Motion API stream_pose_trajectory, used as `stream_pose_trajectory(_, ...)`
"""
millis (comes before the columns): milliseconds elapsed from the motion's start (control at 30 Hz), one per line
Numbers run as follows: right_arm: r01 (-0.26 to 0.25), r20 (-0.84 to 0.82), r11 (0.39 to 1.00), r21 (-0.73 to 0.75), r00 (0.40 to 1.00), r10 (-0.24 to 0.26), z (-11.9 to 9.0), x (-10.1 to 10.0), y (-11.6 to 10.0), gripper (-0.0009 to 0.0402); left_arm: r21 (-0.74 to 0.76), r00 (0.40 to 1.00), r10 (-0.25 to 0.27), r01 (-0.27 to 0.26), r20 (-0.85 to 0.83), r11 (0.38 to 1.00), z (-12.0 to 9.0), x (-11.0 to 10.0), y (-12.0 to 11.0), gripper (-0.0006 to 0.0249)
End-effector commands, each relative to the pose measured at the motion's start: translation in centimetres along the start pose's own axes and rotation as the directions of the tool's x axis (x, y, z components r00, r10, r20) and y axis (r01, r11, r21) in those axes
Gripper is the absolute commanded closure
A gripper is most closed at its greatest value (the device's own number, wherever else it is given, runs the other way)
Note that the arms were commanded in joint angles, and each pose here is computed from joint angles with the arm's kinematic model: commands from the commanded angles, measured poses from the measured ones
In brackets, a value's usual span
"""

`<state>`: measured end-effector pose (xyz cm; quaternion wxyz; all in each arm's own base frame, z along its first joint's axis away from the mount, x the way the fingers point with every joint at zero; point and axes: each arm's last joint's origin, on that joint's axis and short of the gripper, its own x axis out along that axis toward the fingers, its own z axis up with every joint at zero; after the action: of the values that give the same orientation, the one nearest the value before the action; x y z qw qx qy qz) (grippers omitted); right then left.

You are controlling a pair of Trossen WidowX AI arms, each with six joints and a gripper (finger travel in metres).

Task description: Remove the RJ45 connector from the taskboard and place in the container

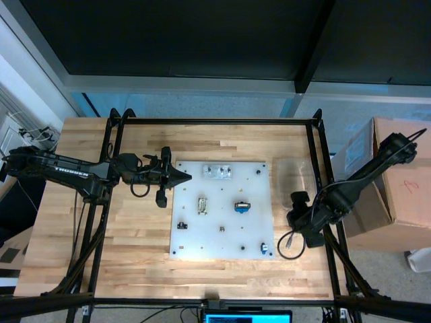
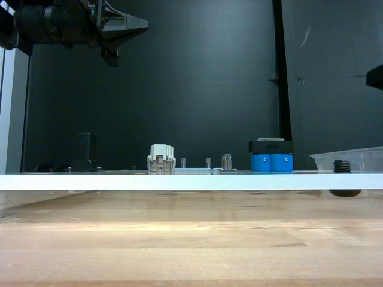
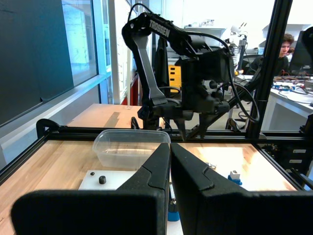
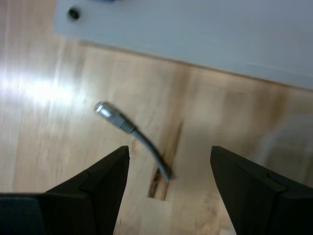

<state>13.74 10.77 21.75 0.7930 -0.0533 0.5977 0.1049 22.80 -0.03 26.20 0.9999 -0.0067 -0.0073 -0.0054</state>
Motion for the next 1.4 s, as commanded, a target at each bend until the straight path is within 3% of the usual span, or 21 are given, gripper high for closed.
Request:
stream_pose_trajectory(33,-0.029,-0.037,0.997,-0.073,0.999,0.026,0.5,1.1,1.0,0.0162,0.000,1.000,0.000,0.000,0.000,1.000,0.0,0.0,0.0,0.0243)
stream_pose_trajectory(500,-0.057,-0.093,0.961,-0.270,0.995,0.033,1.8,5.3,3.5,0.0162,0.000,1.000,0.000,0.000,0.000,1.000,0.0,0.0,0.0,0.0243)
stream_pose_trajectory(733,-0.062,-0.140,0.928,-0.366,0.990,0.011,2.1,6.7,4.0,0.0162,0.000,1.000,0.000,0.000,0.000,1.000,0.0,0.0,0.0,0.0243)
stream_pose_trajectory(1033,-0.073,-0.167,0.899,-0.432,0.986,0.000,2.1,7.7,4.3,0.0164,0.000,1.000,0.000,0.000,0.000,1.000,0.0,0.0,0.0,0.0243)
stream_pose_trajectory(1400,-0.076,-0.174,0.890,-0.450,0.985,-0.004,2.0,8.4,4.4,0.0204,0.000,1.000,0.000,0.000,0.000,1.000,0.0,0.0,0.0,0.0243)
